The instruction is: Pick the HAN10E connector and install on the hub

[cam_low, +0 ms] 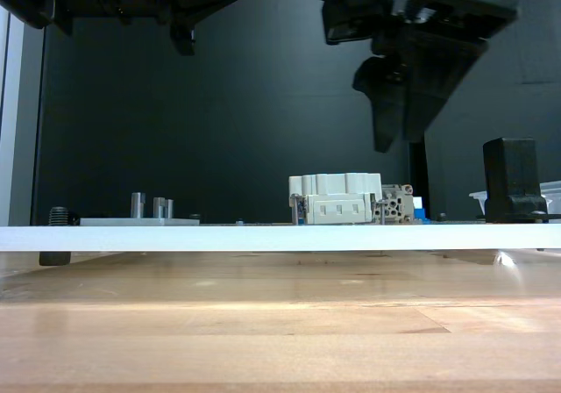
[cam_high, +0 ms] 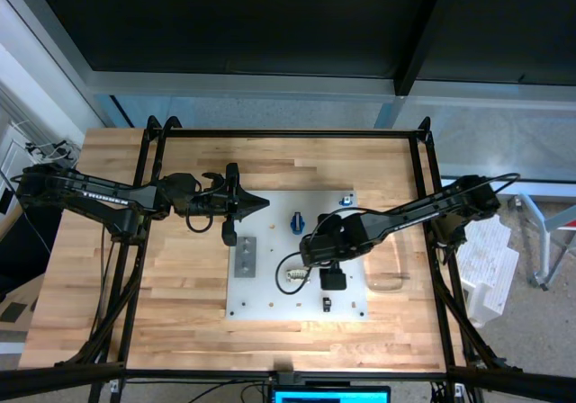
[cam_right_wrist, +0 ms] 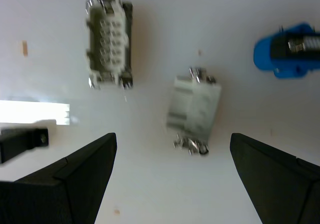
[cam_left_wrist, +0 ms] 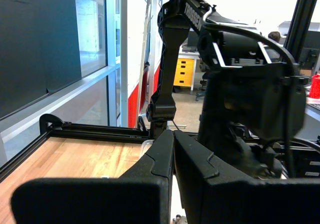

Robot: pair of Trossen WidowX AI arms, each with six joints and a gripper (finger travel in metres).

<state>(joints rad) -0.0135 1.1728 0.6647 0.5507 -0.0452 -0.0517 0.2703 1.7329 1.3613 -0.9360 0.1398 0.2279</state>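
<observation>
The right gripper (cam_right_wrist: 172, 176) hangs spread wide above the white plate (cam_right_wrist: 150, 14). Bare plate surrounds the tilted HAN10E connector (cam_right_wrist: 194, 111). The hub (cam_right_wrist: 108, 46) stands near it, with the blue part (cam_right_wrist: 287, 51) and black part (cam_right_wrist: 22, 136) farther aside. The closed left gripper (cam_high: 256, 203) hovers over the plate's far-left corner, well apart.

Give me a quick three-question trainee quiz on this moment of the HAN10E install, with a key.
1. True or false: the right gripper is shut on the HAN10E connector.
2. The left gripper is: A) open over the connector; B) shut, raised, well left of the connector; C) gripping the connector.
3. Fill in: the connector lies ____ from the hub on the white plate, not seated on it.

Key:
1. False: it is open, hovering above the connector.
2. B.
3. apart.
</observation>
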